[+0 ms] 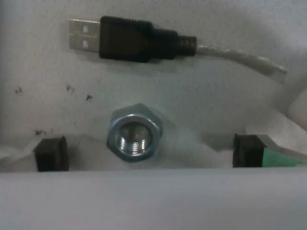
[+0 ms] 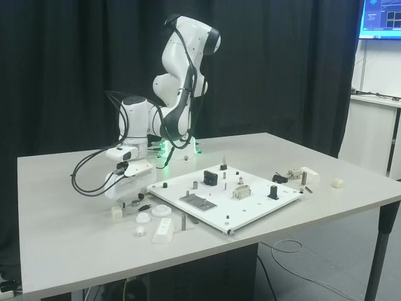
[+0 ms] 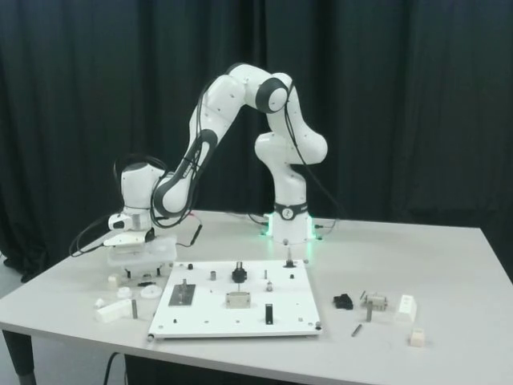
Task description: Remove square peg 1.
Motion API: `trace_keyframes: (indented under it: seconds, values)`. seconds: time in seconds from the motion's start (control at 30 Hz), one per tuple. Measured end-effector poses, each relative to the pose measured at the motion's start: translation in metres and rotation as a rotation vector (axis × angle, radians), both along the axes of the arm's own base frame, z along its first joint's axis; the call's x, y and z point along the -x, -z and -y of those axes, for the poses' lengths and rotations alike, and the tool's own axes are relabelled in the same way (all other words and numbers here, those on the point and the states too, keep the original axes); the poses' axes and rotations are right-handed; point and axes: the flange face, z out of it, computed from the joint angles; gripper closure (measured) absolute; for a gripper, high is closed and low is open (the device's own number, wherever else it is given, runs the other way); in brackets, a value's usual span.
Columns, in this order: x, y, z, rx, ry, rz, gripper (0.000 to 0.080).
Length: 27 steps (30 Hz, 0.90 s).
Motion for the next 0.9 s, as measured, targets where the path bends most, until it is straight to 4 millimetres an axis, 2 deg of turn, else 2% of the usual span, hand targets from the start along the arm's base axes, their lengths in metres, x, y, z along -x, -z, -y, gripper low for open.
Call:
trace_keyframes:
  seconds: [0.03,0.2,0.23,0.9]
  values:
    - [0.0,0.0,0.001,0.0,0.0,0.001,0.0036]
    - [-0.001,-0.004,0.003,-0.001,0.003,0.004,0.0036]
    - [-0.001,-0.005,0.004,-0.003,0.004,0.004,0.001]
    - [-0.002,-0.033,0.013,-0.064,0.024,0.01,0.0003]
